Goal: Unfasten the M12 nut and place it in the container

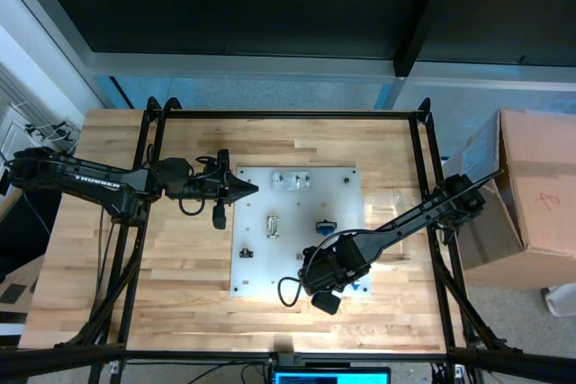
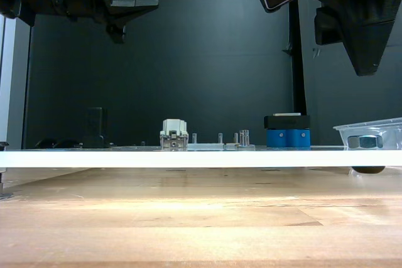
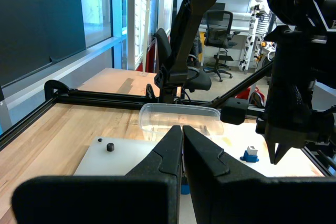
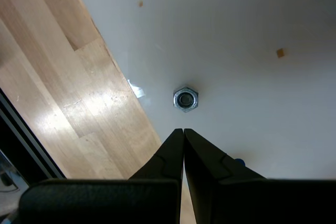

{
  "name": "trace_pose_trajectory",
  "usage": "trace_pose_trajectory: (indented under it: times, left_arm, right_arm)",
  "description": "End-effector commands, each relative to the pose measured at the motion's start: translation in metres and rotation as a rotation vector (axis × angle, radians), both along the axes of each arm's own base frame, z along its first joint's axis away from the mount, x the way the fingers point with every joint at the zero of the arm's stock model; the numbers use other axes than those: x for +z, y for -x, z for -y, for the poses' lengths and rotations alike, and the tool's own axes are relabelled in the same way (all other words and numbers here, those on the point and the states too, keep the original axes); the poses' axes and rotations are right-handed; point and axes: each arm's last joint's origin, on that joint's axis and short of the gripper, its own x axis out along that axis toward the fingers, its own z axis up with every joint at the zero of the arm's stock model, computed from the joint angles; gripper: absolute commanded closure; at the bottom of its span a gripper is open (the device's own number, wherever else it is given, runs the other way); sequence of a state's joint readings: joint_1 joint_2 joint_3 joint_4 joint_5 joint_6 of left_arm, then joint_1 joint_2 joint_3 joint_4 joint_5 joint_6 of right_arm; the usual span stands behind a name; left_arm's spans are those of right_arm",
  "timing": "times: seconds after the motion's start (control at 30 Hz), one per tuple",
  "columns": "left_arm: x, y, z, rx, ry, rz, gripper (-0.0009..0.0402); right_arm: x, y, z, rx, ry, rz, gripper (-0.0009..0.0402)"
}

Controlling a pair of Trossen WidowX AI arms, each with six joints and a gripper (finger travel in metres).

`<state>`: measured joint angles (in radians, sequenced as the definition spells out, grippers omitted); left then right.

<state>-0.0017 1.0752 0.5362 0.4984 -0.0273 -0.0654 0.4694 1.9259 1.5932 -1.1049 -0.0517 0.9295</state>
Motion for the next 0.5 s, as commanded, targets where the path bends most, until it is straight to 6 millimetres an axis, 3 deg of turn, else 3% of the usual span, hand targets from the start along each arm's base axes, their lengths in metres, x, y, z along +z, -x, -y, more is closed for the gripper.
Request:
trace_pose_trajectory:
  times: [0.03, 0.17, 0.5]
  left_arm:
    - [0.000, 0.000, 0.000, 0.000, 0.000, 0.000, 0.0393]
    - [0.000, 0.000, 0.000, 0.000, 0.000, 0.000, 0.0393]
    - [0.000, 0.000, 0.000, 0.000, 0.000, 0.001, 0.0393]
  right_arm:
    - [0.000, 0.000, 0.000, -0.001, 0.007, 0.003, 0.0392]
    - [0.000, 0.000, 0.000, 0.003, 0.008, 0.003, 0.0358]
    - [-0.023, -0.009, -0.005, 0.029, 0.074, -0.003, 0.0185]
